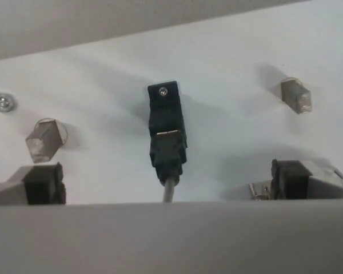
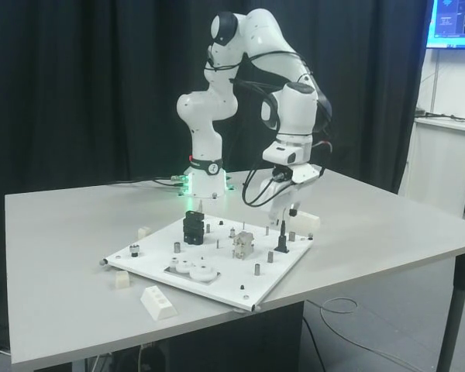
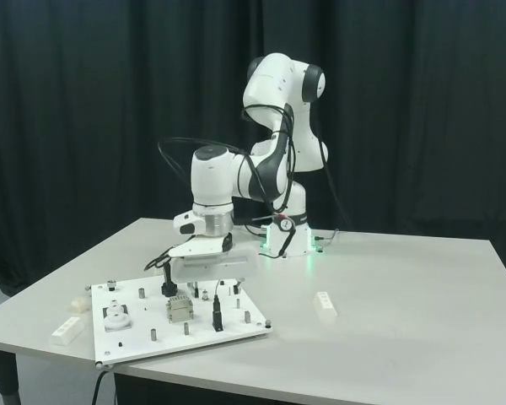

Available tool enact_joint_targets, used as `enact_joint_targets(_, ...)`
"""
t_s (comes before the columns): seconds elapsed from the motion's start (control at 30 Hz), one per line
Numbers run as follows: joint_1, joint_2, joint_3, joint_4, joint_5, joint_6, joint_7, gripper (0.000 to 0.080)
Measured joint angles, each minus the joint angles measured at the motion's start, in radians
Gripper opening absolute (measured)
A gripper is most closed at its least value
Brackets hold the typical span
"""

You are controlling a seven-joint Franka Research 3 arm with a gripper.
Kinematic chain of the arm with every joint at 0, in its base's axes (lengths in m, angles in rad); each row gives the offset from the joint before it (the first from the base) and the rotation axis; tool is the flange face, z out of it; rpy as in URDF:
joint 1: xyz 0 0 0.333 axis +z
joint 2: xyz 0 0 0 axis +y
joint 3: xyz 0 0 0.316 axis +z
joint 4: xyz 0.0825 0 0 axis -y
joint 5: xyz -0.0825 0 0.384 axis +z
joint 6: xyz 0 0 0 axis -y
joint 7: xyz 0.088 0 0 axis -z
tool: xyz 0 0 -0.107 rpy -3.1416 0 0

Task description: Remove USB.

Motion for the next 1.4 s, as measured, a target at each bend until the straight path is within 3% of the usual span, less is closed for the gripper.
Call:
enact_joint_targets(0.3, -0.006, 0.002, 0.000, 0.000, 0.000, -0.013, 0.010, 0.0800)
enact_joint_targets(0.33, -0.006, 0.002, 0.000, 0.000, 0.000, -0.013, 0.013, 0.0664)
enact_joint_targets(0.67, -0.006, 0.002, 0.003, 0.007, 0.000, -0.017, 0.027, 0.0664)
enact_joint_targets(0.7, -0.006, 0.002, 0.003, 0.008, 0.000, -0.017, 0.029, 0.0264)
enact_joint_targets(1.0, -0.006, 0.002, 0.005, 0.015, 0.000, -0.023, 0.034, 0.0264)
enact_joint_targets(1.03, -0.006, 0.002, 0.005, 0.015, 0.000, -0.023, 0.034, 0.0027)
enact_joint_targets(1.4, -0.009, 0.002, 0.005, 0.016, 0.000, -0.023, 0.041, 0.0027)
